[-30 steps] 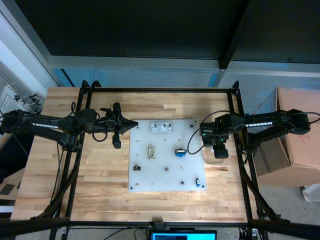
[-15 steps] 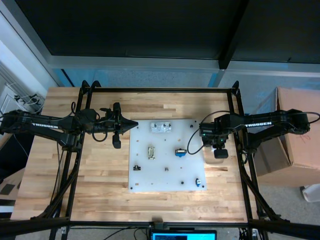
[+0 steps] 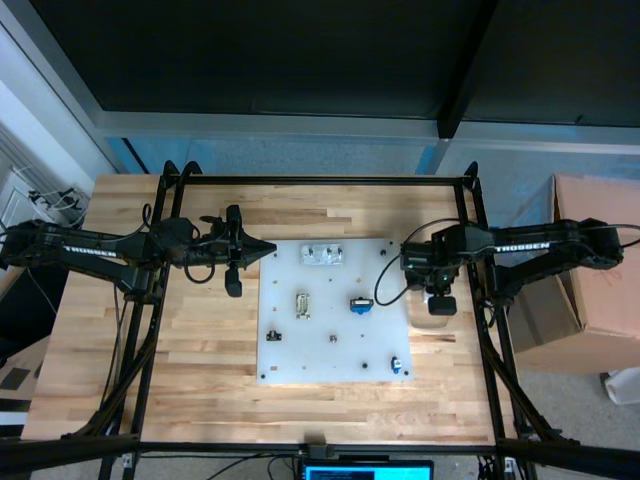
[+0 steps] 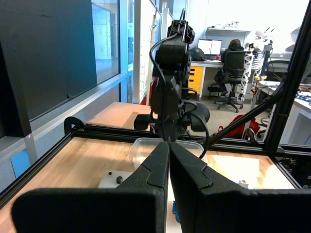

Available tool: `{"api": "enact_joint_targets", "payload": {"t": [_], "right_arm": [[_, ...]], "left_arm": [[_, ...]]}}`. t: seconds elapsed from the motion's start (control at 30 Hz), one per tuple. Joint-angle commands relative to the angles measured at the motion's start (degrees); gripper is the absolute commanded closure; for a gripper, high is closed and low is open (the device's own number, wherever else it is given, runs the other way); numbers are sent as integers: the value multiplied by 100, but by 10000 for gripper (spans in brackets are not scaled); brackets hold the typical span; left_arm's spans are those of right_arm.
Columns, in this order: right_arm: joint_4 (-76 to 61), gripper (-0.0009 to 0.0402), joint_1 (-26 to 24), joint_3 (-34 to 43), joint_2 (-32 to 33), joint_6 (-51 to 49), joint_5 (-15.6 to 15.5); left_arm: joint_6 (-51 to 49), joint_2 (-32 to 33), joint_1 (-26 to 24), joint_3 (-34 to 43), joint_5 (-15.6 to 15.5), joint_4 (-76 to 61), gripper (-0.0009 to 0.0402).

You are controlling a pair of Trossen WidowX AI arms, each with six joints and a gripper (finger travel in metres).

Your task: Pick the RJ45 connector and install on the taskboard

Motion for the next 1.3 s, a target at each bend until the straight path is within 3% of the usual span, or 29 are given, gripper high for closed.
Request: {"api": "enact_joint_targets", "payload": {"t": [0.03,0.27,0.7,1.3], "right_arm": [[-262,393,225,286,-76,258,33],[-619,393,1029,931,-98,1154,439],[-579,393,2599,1808,376,1943,422],[-98,393,3471,2909,1915,2955,420]], "left_arm": [[2,0,2,0,0,2,393],[2,0,2,0,0,2,393],[2,0,2,0,0,2,393],[2,0,0,0,0,2,393]]}}
